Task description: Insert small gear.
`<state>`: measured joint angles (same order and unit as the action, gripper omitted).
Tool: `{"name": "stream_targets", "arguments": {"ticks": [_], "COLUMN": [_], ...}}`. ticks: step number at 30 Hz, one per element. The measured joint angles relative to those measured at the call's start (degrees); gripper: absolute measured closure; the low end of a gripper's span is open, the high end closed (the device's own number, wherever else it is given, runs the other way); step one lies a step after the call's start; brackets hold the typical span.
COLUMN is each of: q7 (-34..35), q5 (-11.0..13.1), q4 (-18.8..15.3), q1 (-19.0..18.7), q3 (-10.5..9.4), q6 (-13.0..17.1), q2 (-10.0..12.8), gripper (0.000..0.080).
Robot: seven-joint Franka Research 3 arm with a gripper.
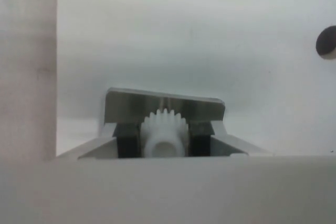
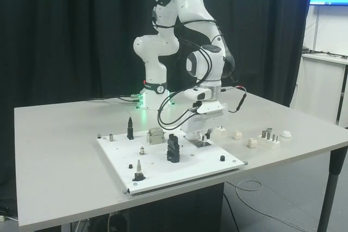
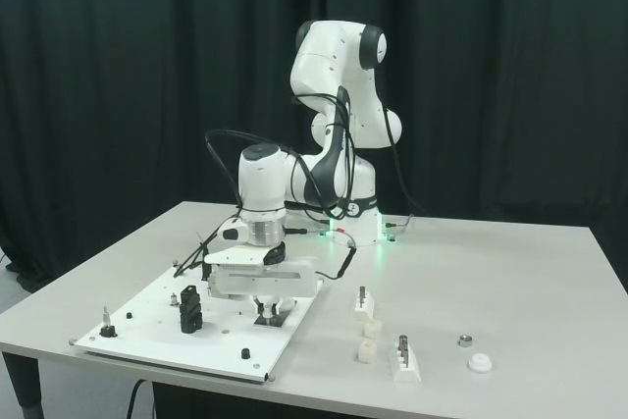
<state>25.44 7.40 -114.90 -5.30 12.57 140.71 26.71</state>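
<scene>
In the wrist view a small white gear (image 1: 164,132) with fine teeth sits clamped between my two black fingertips (image 1: 127,139), so my gripper (image 1: 164,141) is shut on it. Right behind the gear stands a grey metal bracket (image 1: 165,104) on the white board (image 1: 210,35). From the room views my gripper (image 2: 202,136) hangs low over the right part of the white board (image 2: 163,164), just above a small metal fixture (image 3: 271,318). The gear itself is hidden in both room views.
On the board stand a black block (image 2: 173,149), a black post (image 2: 130,129), a metal fitting (image 2: 154,136) and small pegs (image 2: 139,173). Off the board to the right lie white parts (image 2: 237,133) and a holder with metal pins (image 2: 269,137). A black hole (image 1: 326,41) marks the board.
</scene>
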Motion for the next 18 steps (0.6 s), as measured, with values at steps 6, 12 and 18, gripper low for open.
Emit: {"name": "stream_targets", "arguments": {"ticks": [6, 12, 18], "q7": [-0.27, -0.30, -0.30], "q5": [0.02, 0.06, 0.12], "q4": [0.00, 0.01, -0.01], "q1": [0.02, 0.02, 0.01], "q3": [0.00, 0.00, 0.00], "q6": [-0.01, -0.01, -0.02], "q2": [0.01, 0.01, 0.13], "gripper": [0.0611, 0.0611, 0.0578]}}
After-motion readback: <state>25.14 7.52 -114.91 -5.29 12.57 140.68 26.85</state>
